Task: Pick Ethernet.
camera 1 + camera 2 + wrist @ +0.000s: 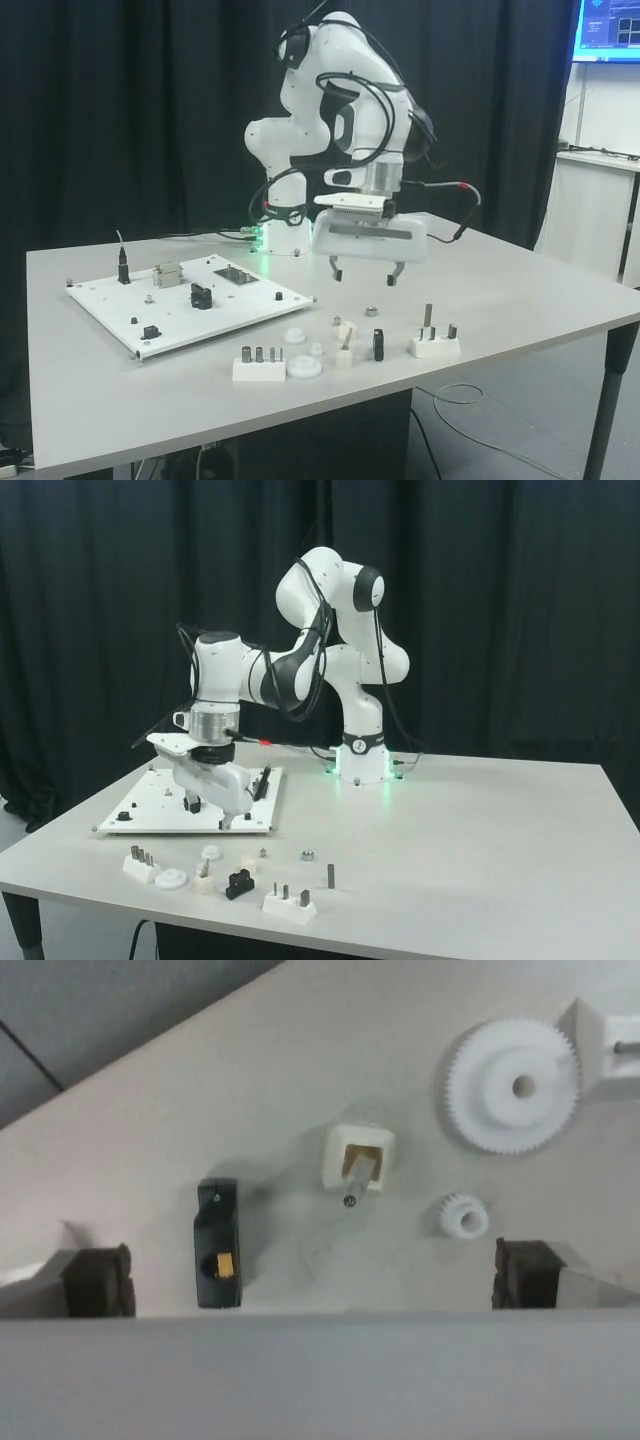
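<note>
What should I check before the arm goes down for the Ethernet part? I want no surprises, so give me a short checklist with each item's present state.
1. Gripper open: ok, the fingers stand wide apart in the wrist view.
2. Gripper empty: ok, nothing sits between the fingers.
3. Height: ok, the gripper hangs above the grey table, clear of all parts.
4. Target identified: cannot tell; the white block with a metal socket looks likelier than the black part, but neither is surely the Ethernet piece.
5. Centring: not ok, the white block lies ahead of the line between the fingertips.
6. Neighbours: ok, the small white gear and the large white gear lie apart from the block.
</note>
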Motion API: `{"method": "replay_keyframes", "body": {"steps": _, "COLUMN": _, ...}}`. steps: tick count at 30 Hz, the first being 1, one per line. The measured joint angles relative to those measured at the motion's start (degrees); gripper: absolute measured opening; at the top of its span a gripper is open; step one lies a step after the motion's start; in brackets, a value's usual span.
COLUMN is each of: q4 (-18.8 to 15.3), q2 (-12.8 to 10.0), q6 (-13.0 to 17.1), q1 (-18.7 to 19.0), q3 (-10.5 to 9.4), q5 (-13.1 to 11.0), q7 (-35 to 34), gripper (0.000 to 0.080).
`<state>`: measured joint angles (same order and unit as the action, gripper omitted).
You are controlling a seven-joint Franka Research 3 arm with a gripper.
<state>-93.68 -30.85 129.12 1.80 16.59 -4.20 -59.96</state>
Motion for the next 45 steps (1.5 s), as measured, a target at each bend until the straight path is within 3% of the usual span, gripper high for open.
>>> {"method": "replay_keyframes", "body": {"steps": 14, "q4": 0.1, "q2": -3.2, "q6": 2.4, "q1": -0.5, "q3": -0.02, "q5": -1.3, "q7": -9.7, "gripper": 0.08}}
{"method": "replay_keyframes", "body": {"steps": 45, "q4": 0.1, "q2": -8.8, "q6": 6.0, "q1": -1.4, "q3": 0.0, "q5": -1.8, "q7": -10.1, "gripper": 0.08}}
